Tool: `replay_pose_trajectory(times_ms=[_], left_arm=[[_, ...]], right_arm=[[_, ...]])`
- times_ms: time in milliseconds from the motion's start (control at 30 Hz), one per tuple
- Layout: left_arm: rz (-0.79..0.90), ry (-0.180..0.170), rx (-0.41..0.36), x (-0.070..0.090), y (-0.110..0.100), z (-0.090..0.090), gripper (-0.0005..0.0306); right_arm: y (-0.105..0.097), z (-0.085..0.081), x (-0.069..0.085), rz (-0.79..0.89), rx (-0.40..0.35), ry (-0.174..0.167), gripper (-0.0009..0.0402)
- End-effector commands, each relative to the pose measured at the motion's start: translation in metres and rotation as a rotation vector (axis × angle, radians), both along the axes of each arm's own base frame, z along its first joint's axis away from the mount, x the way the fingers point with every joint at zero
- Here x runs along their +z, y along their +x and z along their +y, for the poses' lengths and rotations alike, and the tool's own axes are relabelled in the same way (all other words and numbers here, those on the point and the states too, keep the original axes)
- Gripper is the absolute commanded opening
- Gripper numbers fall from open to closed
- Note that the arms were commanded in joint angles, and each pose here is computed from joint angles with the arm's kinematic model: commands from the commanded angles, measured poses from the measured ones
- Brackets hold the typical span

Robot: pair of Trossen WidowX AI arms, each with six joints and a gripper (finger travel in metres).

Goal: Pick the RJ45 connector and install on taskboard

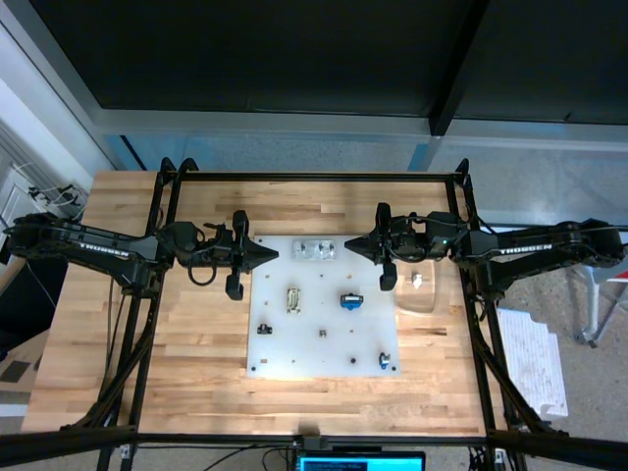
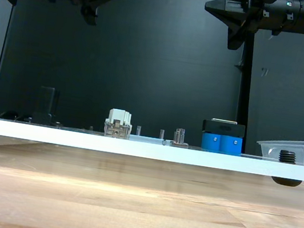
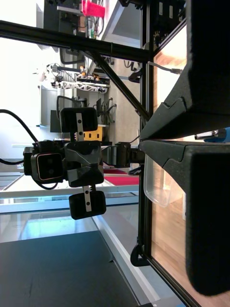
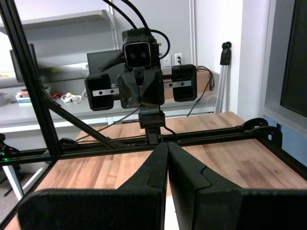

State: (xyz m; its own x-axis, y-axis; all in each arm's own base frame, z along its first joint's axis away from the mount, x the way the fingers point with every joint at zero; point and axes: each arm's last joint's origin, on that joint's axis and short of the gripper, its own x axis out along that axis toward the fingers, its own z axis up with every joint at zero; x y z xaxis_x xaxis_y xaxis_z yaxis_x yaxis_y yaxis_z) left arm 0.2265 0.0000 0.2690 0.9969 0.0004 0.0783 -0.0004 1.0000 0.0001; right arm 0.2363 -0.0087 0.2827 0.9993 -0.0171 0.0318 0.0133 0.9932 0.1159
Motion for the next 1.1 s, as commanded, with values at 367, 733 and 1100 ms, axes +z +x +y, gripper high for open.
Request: replay_pose_trajectory(times_ms=[367,733,1100], left_arm=[[0.000,0.000,0.000,0.0000,0.0000,0.0000,0.0000],[-0.001,0.000,0.000,0.0001,0.0000,0.0000,0.0000],[0.000,0.000,0.000,0.0000,0.0001,0.0000,0.0000]], right_arm=[[0.0002,0.0056,0.0002,-0.003,0.004,-0.025,0.0000],[-0.0004,0.0052,-0.0032,0.004,0.002,-0.024,0.0000],[-0.0004,0.0053,-0.0033,0.005,0.002,-0.019,0.0000]])
